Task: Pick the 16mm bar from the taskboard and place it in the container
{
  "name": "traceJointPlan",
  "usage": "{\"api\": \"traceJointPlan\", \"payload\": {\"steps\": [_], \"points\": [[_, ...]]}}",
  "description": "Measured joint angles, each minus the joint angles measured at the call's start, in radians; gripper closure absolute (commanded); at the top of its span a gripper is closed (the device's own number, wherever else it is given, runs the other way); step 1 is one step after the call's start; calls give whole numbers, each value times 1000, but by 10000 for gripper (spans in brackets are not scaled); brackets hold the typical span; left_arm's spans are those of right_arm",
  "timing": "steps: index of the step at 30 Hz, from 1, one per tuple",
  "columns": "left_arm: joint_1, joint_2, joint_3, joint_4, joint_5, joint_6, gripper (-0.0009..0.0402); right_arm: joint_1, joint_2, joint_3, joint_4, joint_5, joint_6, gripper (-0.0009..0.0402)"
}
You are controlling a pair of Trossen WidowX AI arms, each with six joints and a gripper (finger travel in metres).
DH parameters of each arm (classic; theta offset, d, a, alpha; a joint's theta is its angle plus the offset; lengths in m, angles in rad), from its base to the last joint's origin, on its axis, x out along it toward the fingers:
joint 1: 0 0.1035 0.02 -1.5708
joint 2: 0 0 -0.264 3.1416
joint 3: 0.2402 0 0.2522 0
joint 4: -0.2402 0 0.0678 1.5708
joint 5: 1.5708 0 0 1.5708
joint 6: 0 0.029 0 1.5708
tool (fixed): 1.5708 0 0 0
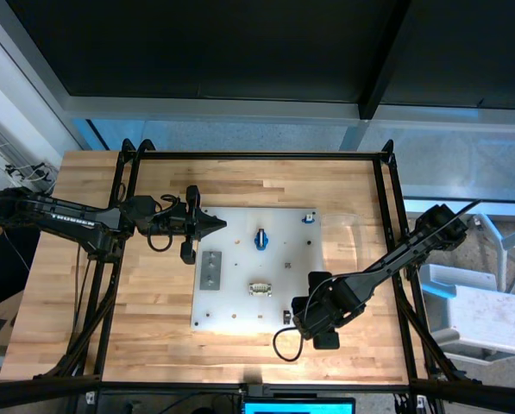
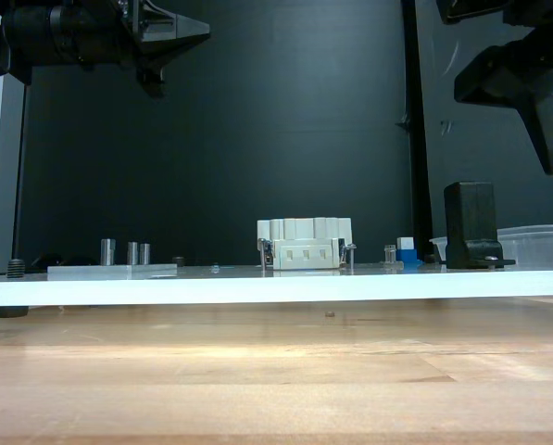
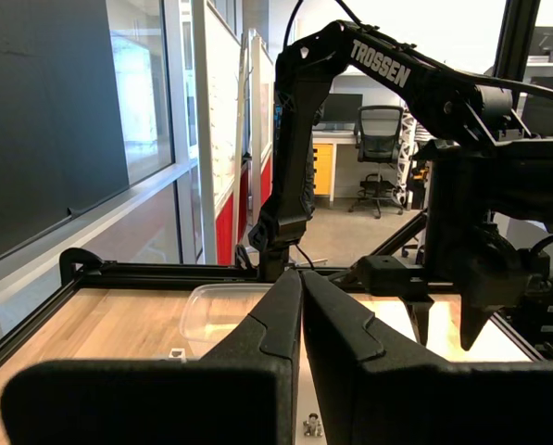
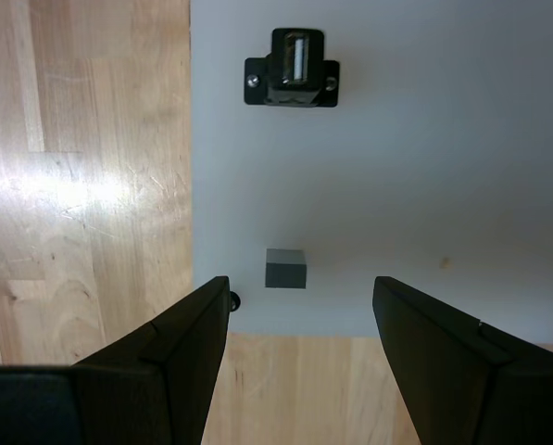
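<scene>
While your right gripper hangs over the taskboard at its near right corner, its fingers stand wide apart and hold nothing. Below them you see the board's near edge, a small grey square just inside that edge and a black socket further in. From table height, that gripper sits well above the board, with open air between it and the socket.

Your left gripper floats high over the board's far left corner, pointing across it, with its two fingers pressed together and nothing between them.

The bars stand upright in the grey block near the board's left edge, untouched and well apart from both grippers. The widest is the one nearest that edge when seen from table height, though you cannot read off which is the 16mm one.

The container lies on the wood just off the board's right edge, toward the far side. Bare tabletop borders the board on every side — out to the black frame.
</scene>
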Motion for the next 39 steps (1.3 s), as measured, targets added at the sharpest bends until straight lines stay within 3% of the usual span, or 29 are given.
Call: {"api": "traceJointPlan", "payload": {"steps": [15, 23, 39], "points": [[0, 0, 0, 0, 0, 0, 393, 7, 43, -12, 24, 4, -1, 177], [0, 0, 0, 0, 0, 0, 393, 10, 51, -42, 66, 24, 0, 177], [0, 0, 0, 0, 0, 0, 393, 19, 51, -98, 108, 23, 2, 177]]}}
